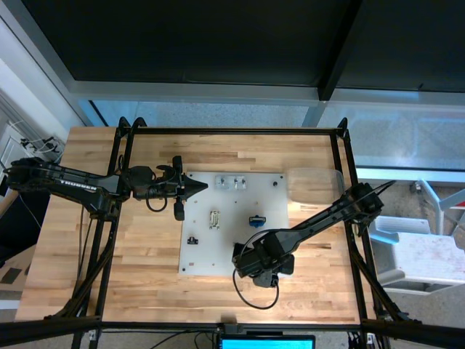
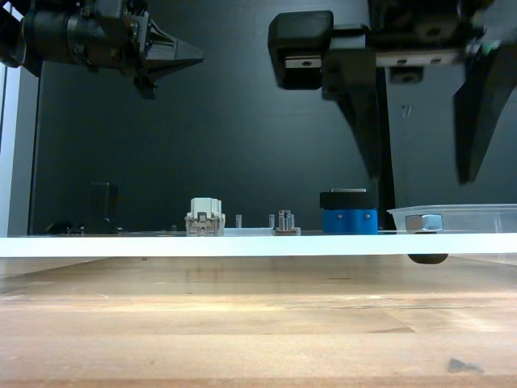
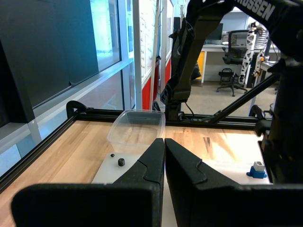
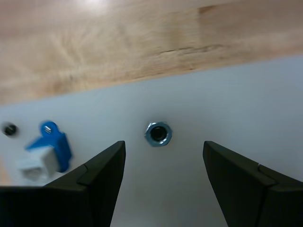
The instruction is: Unfasten the M12 fastener and place in the container
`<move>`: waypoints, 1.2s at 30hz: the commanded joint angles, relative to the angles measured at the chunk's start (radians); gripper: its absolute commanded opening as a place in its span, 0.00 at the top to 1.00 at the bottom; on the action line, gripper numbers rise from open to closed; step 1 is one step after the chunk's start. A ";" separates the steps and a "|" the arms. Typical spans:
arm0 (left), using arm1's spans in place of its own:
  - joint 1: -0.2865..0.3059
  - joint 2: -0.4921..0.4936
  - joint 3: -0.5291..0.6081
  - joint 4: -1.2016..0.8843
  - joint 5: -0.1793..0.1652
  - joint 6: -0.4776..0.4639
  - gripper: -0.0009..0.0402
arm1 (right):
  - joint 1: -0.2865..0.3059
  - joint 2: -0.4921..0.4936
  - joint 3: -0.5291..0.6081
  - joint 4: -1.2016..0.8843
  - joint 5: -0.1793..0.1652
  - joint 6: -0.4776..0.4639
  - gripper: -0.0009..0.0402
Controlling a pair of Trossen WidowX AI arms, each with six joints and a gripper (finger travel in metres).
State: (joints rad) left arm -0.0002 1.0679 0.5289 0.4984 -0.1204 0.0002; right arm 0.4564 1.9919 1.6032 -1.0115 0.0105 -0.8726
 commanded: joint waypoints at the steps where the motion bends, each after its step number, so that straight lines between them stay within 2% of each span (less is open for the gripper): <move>1: 0.000 0.000 0.000 0.000 0.000 0.000 0.98 | 0.004 -0.027 0.000 -0.007 -0.006 0.259 0.42; 3: 0.000 0.000 0.000 0.000 0.000 0.000 0.98 | 0.005 -0.040 -0.002 -0.019 -0.006 0.447 0.45; 6: 0.000 0.000 0.000 0.000 0.000 0.000 0.98 | 0.011 -0.056 -0.025 -0.026 -0.012 0.670 0.55; 9: 0.000 0.000 0.000 0.000 0.000 0.000 0.98 | 0.014 -0.076 -0.071 -0.011 -0.018 0.839 0.71; 13: 0.000 0.000 0.000 0.000 0.000 0.000 0.98 | 0.017 -0.098 -0.122 0.052 -0.074 1.001 0.97; 14: 0.000 0.000 0.000 0.000 0.000 0.000 0.98 | 0.017 -0.100 -0.127 0.068 -0.086 1.030 0.99; 15: 0.000 0.000 0.000 0.000 0.000 0.000 0.98 | 0.017 -0.100 -0.132 0.084 -0.085 1.066 0.96; 24: 0.000 0.000 0.000 0.000 0.000 0.000 0.98 | -0.002 -0.100 -0.175 0.179 -0.096 1.239 0.98; 27: 0.000 0.000 0.000 0.000 0.000 0.000 0.98 | -0.005 -0.097 -0.180 0.182 -0.120 1.267 0.98; 30: 0.000 0.000 0.000 0.000 0.000 0.000 0.98 | -0.005 -0.076 -0.180 0.191 -0.182 1.285 0.98; 31: 0.000 0.000 0.000 0.000 0.000 0.000 0.98 | -0.006 -0.065 -0.180 0.200 -0.192 1.286 0.98; 33: 0.000 0.000 0.000 0.000 0.000 0.000 0.98 | -0.006 -0.058 -0.180 0.203 -0.170 1.287 0.98; 36: 0.000 0.000 0.000 0.000 0.000 0.000 0.98 | -0.011 -0.054 -0.182 0.206 -0.168 1.288 0.98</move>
State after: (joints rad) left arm -0.0002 1.0679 0.5289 0.4984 -0.1204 0.0002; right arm 0.4480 1.9347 1.4223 -0.8085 -0.1608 0.4149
